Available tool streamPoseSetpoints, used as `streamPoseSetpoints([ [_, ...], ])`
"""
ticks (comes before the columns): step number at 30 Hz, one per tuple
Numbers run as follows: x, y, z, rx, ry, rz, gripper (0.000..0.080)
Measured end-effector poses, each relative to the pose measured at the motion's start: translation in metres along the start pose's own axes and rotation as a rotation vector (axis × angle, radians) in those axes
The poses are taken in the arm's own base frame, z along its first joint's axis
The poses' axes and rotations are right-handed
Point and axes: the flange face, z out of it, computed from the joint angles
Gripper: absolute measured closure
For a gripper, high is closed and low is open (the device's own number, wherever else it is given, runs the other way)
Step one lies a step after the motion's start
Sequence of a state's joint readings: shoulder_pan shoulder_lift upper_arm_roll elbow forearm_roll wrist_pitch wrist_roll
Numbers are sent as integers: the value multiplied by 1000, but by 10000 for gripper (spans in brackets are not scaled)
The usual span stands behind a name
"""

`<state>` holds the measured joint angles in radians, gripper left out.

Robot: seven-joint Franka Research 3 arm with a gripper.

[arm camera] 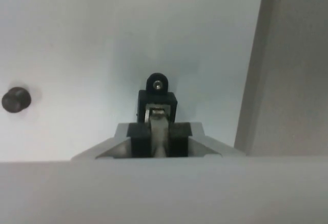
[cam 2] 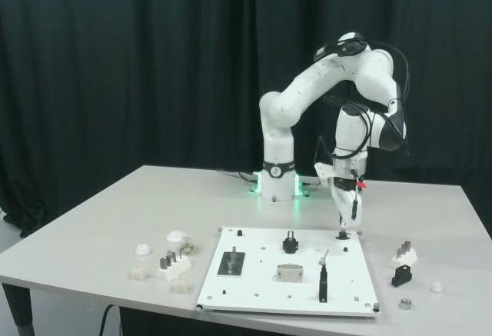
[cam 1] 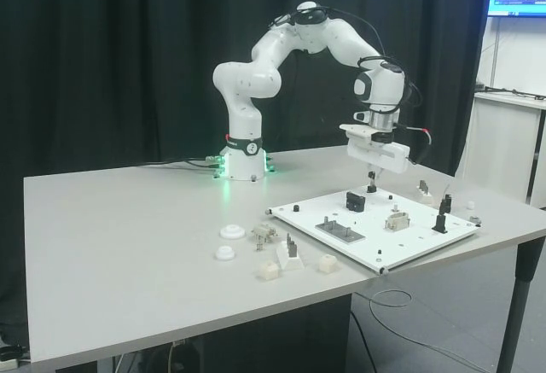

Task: Insert Ethernet.

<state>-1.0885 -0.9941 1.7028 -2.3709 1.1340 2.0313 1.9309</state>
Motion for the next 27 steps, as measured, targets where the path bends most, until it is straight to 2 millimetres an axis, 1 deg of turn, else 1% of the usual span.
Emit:
streamPoseSetpoints([
  [27,1,0,1,2,2,-33,738],
])
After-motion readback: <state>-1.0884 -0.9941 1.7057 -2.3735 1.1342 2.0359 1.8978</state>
